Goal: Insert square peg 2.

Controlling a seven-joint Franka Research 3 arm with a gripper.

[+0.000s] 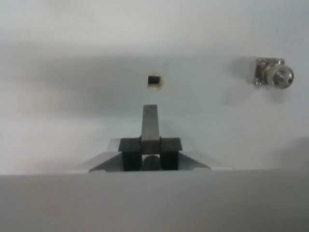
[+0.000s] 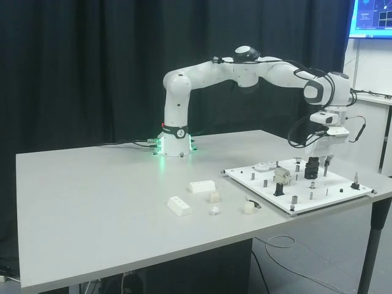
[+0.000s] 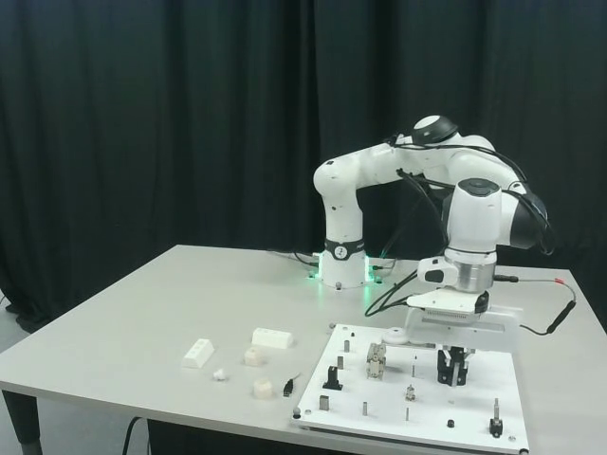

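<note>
Check the wrist view first: you will see the gripper (image 1: 150,152) closed on the square peg (image 1: 150,123), its two black fingers (image 1: 128,153) pressed against the peg's upper end while the grey shaft projects beyond them toward the white board (image 1: 72,96). The peg tip is clear of the board surface and lies near the small square hole (image 1: 154,80), not in it; the hole remains fully visible and open. Note the metal threaded connector (image 1: 273,73), mounted on a square flange, well apart from the hole. In the first room view, you can confirm the white arm (image 2: 245,70) reaching out from its base on the grey table (image 2: 92,196), with the gripper (image 2: 323,165) hanging just above the far portion of the board (image 2: 300,205). In the second room view, the gripper (image 3: 453,372) sits low over the board (image 3: 379,417), among short upright pegs and fixtures. Several white blocks (image 3: 272,336) lie on the table beside the board.
</note>
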